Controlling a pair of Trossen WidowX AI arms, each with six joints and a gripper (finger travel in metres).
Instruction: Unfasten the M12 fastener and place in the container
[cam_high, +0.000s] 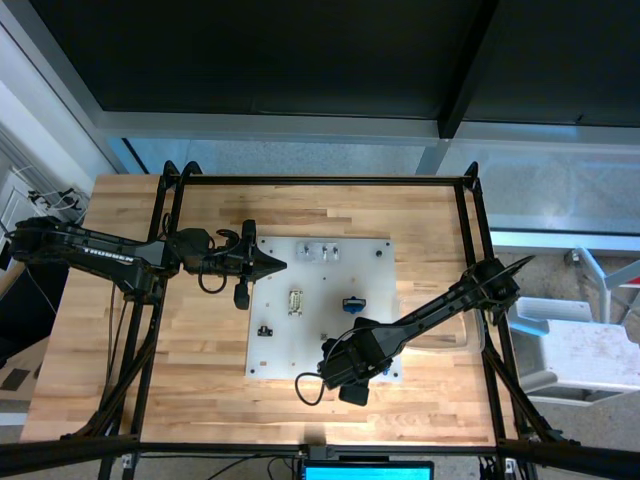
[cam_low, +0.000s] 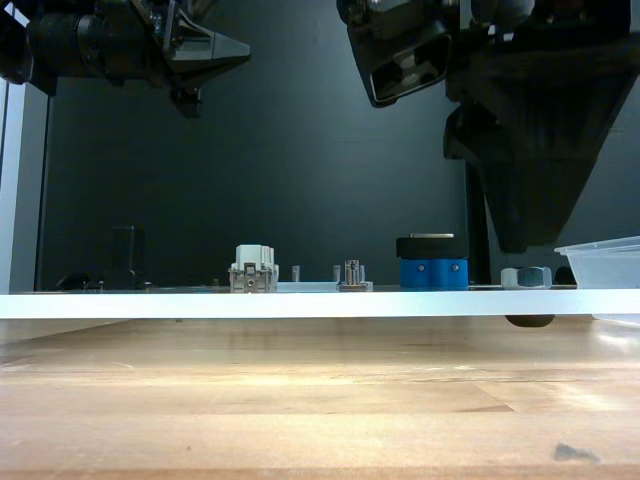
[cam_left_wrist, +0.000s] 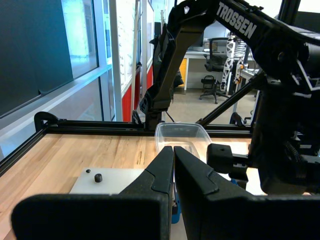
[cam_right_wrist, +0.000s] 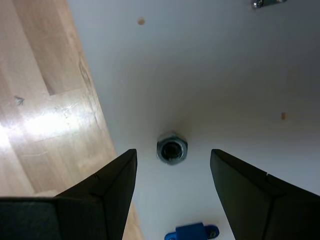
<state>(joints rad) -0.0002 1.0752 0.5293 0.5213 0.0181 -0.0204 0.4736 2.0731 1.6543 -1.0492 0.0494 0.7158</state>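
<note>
The M12 fastener (cam_right_wrist: 172, 148) is a small silver hex nut with a dark centre, sitting on its stud on the white board (cam_right_wrist: 225, 75). My right gripper (cam_right_wrist: 172, 153) hovers straight above it, open, with one finger on each side and not touching. In the low view the nut (cam_low: 525, 277) sits low on the board, under the right gripper's dark fingers (cam_low: 520, 215). In the high view the right gripper (cam_high: 345, 368) hides it. The clear container (cam_high: 455, 335) lies off the board's right edge, with nothing visible in it. My left gripper (cam_high: 265, 265) is shut, at the board's left edge.
A blue connector (cam_high: 354, 303) and a grey connector (cam_high: 296, 302) stand mid-board. A black post (cam_left_wrist: 98, 177) stands at a board corner. The black frame rails (cam_high: 320, 180) ring the wooden table. The container (cam_left_wrist: 182, 137) also shows in the left wrist view.
</note>
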